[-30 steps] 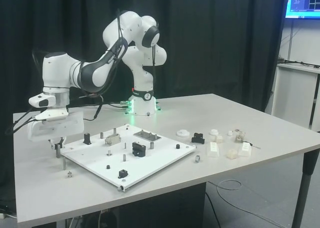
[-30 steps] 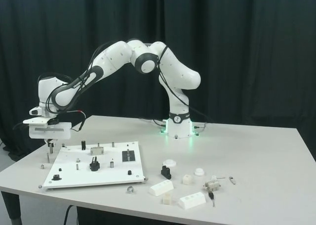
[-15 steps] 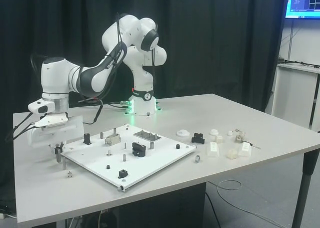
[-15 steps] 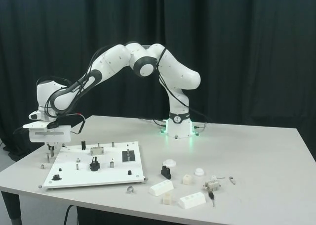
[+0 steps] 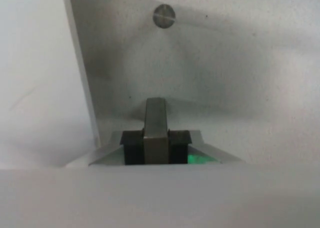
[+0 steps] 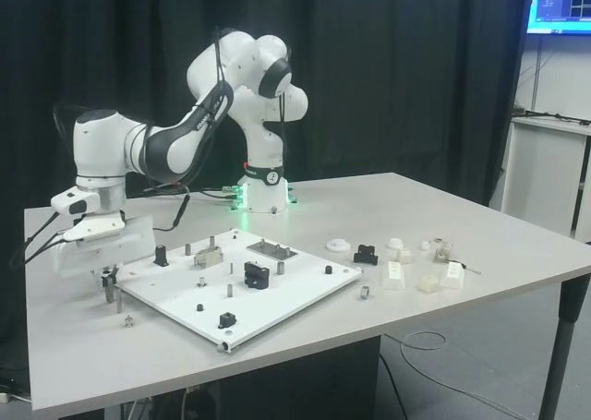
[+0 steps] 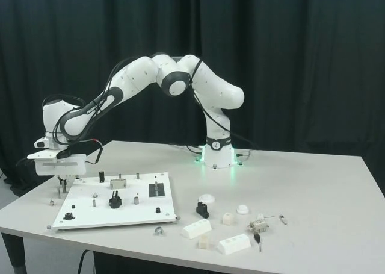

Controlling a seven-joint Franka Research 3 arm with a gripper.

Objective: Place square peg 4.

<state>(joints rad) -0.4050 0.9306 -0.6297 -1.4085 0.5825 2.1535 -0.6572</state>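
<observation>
While the wrist view looks down, the gripper (image 5: pixel 156 150) pinches the peg (image 5: pixel 155 119) upright, its tip just above grey table (image 5: pixel 240 87) beside the board (image 5: pixel 35 87) edge; seating cannot be told.
First room view: gripper (image 6: pixel 109 277) low at the board's (image 6: pixel 277 291) far-left corner, peg (image 6: pixel 109 292) near down.
Second room view: same; release remains.

The white arm (image 7: pixel 144 75) has rounded links, black joint bands, black cables and a green-lit base (image 7: pixel 217 158).
</observation>
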